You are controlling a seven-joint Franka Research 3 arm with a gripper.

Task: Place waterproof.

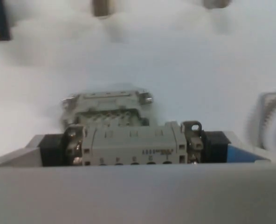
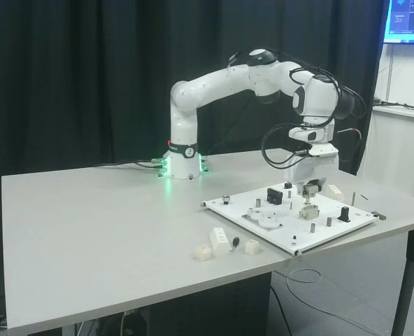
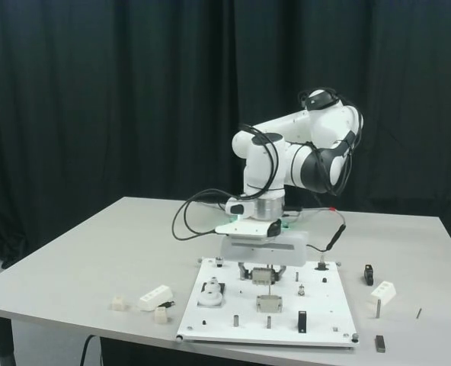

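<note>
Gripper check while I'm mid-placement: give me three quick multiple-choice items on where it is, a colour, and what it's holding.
1. The gripper hangs over:
A. the white board
B. the bare table near the arm's base
C. the floor

2. The base light on the arm is:
A. white
B. green
C. off

3. The gripper is:
A. open and bare
B. shut on a gear
C. shut on the connector

Answers:
1 A: both room views show it above the white board, just over a matching socket.
2 B: a green glow shows at the base in the first room view.
3 C: the wrist view shows the grey connector clamped between the fingers.
</note>
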